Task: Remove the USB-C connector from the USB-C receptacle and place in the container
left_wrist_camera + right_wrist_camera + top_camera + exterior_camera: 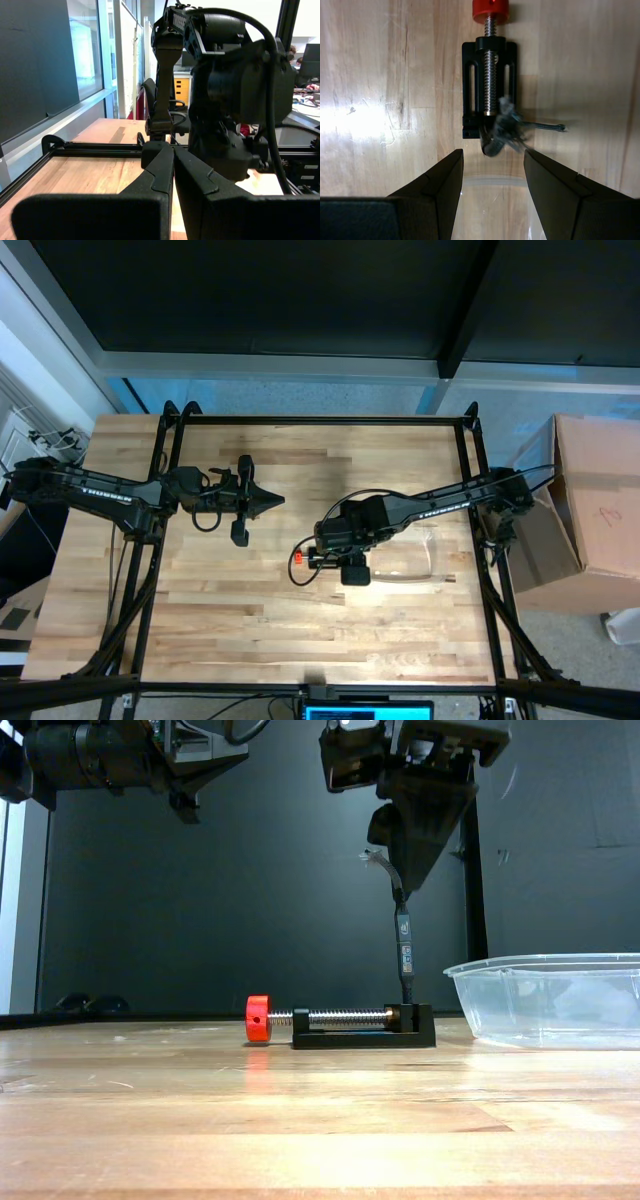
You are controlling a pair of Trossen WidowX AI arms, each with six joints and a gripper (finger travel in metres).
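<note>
The USB-C connector (406, 955) stands upright, plugged into the receptacle at the end of a small black vise (365, 1028) with a red knob (258, 1018). Its short cable stub (540, 125) sticks out at the top. My right gripper (412, 885) hangs point-down right over it, open, with its fingertips around the connector's top and the connector (495, 135) showing between the two fingers. In the high view the right gripper (338, 552) sits over the vise. My left gripper (278, 501) hovers high at centre left, shut and empty, pointing toward the right arm.
A clear plastic container (550, 1000) sits on the table just right of the vise, its rim (495, 177) close under the right gripper. A black frame (320, 421) borders the table. A cardboard box (600, 510) stands off the table's right edge.
</note>
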